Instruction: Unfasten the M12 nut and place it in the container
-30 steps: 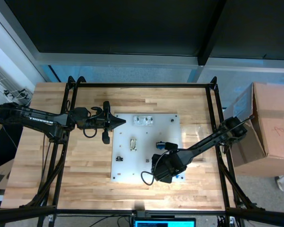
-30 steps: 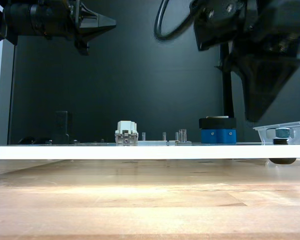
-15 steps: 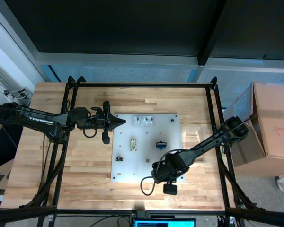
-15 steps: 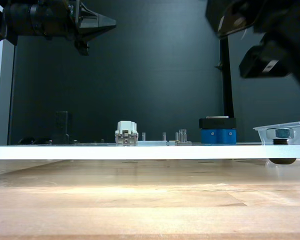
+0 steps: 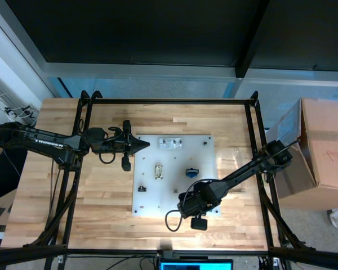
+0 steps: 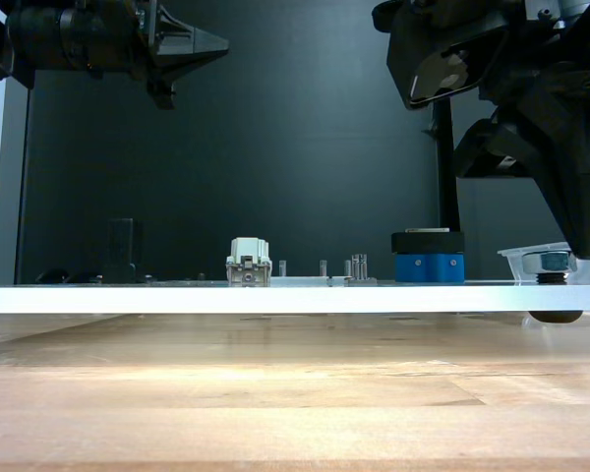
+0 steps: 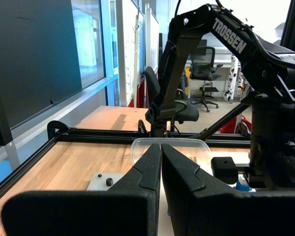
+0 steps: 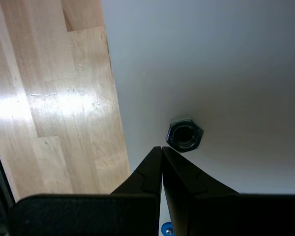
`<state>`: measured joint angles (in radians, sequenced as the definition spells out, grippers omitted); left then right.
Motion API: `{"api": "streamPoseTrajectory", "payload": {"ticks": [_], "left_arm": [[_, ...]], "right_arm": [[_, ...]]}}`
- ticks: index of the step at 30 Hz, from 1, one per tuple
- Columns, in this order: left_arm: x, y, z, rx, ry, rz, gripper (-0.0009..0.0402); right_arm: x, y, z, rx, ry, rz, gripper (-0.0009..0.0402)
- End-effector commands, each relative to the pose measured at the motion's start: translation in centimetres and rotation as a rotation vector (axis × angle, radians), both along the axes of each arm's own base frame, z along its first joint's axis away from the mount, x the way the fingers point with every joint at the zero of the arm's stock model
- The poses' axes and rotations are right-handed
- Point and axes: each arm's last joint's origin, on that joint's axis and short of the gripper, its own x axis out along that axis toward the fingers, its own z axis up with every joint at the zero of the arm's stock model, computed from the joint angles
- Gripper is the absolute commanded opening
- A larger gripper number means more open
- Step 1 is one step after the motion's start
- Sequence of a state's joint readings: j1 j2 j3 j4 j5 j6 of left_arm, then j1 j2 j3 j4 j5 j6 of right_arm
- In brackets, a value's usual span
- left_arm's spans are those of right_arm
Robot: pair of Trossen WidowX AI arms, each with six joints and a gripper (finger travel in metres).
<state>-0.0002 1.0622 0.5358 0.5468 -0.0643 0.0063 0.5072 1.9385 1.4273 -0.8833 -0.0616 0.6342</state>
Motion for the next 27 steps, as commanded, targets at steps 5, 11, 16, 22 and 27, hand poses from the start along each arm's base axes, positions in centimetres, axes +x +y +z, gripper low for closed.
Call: {"api": "streamPoseTrajectory", "payload": {"ticks": [5,11,16,22,27], "left_arm": [[0.0,0.0,0.0,0.0,-0.001,0.0,0.0],[0.0,0.0,0.0,0.0,0.0,0.0,0.0],[0.0,0.0,0.0,0.0,-0.001,0.0,0.0],[0.0,0.0,0.0,0.0,-0.001,0.0,0.0],[0.0,0.0,0.0,0.0,0.0,0.0,0.0]], "right_arm": [[-0.1,-0.1,-0.2,-0.019,-0.001,-0.006,0.0],[-0.2,-0.4,-0.4,-0.075,-0.001,-0.021,0.0],[-0.6,-1.2,0.6,-0.274,-0.039,-0.129,0.0],[-0.5,-1.0,1.1,-0.22,-0.027,-0.124,0.0],[-0.4,-0.7,2.4,-0.111,0.004,-0.187,0.0]]}}
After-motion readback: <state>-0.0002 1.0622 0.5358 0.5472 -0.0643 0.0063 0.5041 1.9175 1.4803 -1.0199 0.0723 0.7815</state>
